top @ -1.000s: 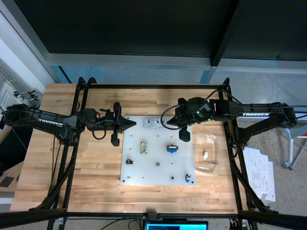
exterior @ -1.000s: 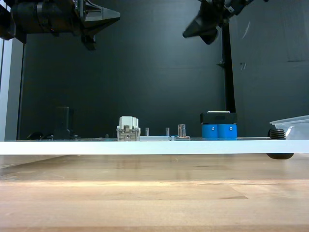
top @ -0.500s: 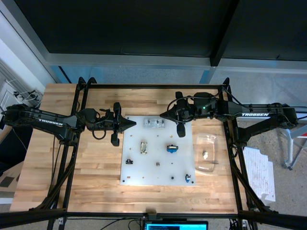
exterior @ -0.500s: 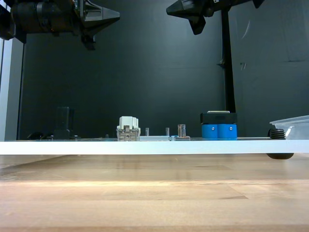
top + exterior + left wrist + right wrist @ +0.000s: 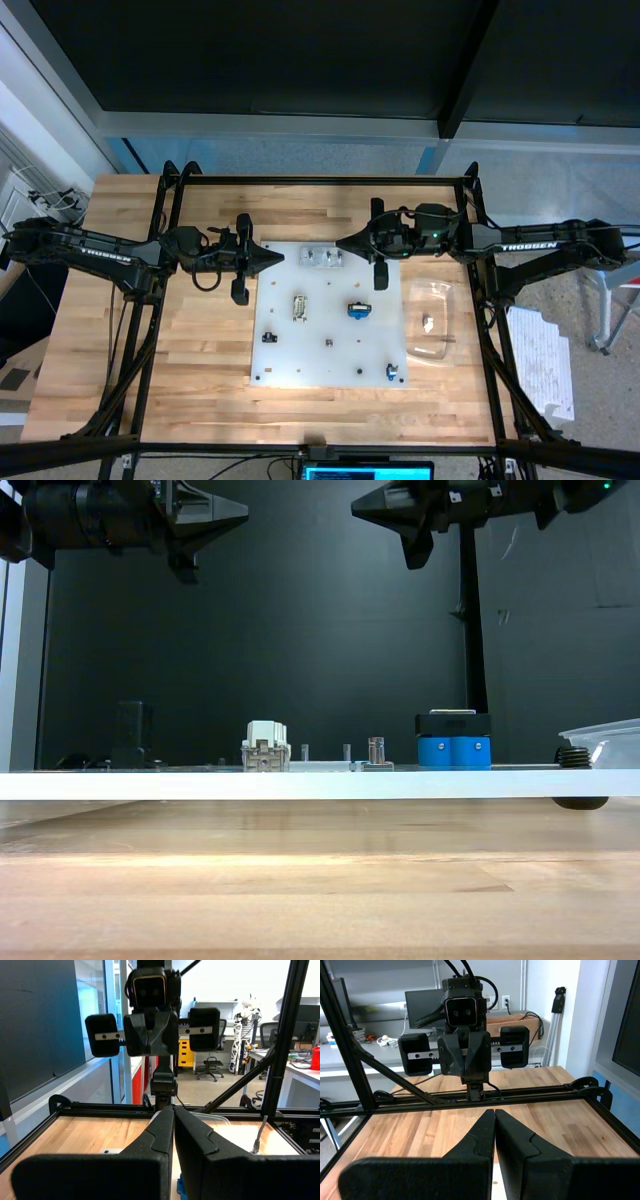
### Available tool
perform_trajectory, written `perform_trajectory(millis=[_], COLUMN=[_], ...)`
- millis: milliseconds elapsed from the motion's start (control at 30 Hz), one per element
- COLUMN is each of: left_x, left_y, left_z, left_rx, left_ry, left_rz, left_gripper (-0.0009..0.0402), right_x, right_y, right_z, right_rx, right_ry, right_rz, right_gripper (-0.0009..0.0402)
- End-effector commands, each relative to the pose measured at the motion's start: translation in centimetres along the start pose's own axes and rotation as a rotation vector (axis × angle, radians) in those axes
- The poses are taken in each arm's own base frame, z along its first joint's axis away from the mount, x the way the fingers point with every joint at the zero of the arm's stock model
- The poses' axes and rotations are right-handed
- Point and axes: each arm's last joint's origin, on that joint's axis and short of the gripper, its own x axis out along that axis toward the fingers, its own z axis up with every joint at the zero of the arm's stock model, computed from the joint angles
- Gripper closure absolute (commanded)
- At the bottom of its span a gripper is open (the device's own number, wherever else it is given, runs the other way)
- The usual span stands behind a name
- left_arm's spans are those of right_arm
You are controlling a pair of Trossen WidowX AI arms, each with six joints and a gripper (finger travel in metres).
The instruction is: Pick the RJ45 connector and install on taskboard
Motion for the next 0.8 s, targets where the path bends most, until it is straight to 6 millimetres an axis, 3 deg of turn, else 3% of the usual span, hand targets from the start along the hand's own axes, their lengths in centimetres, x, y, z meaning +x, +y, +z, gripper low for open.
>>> perform_trajectory(millis=[33,800], left_x=[0.0,0.0], left_y=[0.0,0.0], left_z=[0.0,0.0], left_rx=[0.000,0.000], left_ry=[0.000,0.000], left_rz=[0.000,0.000], left_gripper=[0.0393,0.0393], right_x=[-0.3,-1.9], right_y=[0.0,0.6], right_z=[-0.5,-2.8], right_rx=[-0.001,0.008], right_ry=[-0.023,-0.062], right_rz=[0.002,0.006], right_gripper=[0.0393,0.0393])
